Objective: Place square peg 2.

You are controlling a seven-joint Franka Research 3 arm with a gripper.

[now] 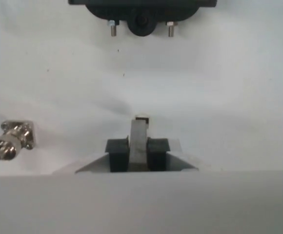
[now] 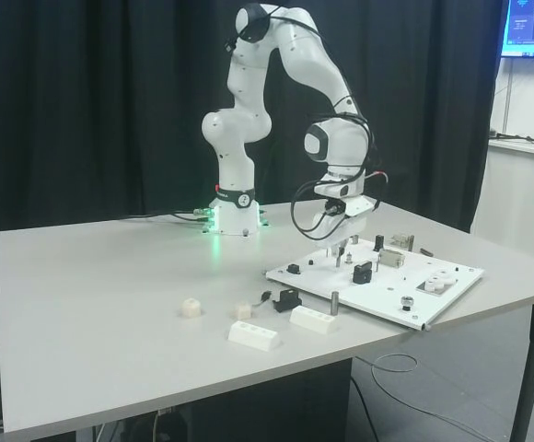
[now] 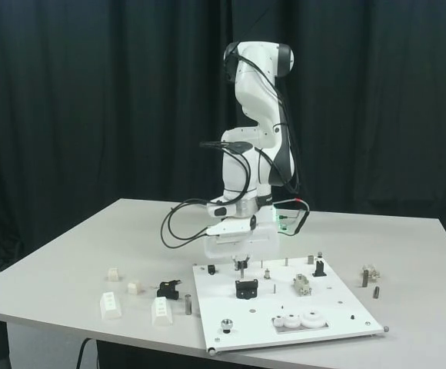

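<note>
My gripper (image 1: pixel 139 152) is shut on a slim grey square peg (image 1: pixel 139 139), which stands upright between the black pads (image 1: pixel 116 153). The peg's tip hangs just above the white board (image 1: pixel 205 97). In the first room view the gripper (image 2: pixel 341 247) points down over the board's (image 2: pixel 451 295) back left part. From the second room view the gripper (image 3: pixel 240 264) is low over the board (image 3: pixel 338 327), with the peg (image 3: pixel 241 270) close to the surface. I cannot tell whether the peg touches the board.
A metal connector (image 1: pixel 13 139) and a black fixture (image 1: pixel 141 14) lie on the board near the peg. White blocks (image 2: pixel 253 334), a black part (image 2: pixel 288 298) and a small upright peg (image 2: pixel 334 300) sit on the grey table beside the board. White gears (image 2: pixel 437 282) rest on the board.
</note>
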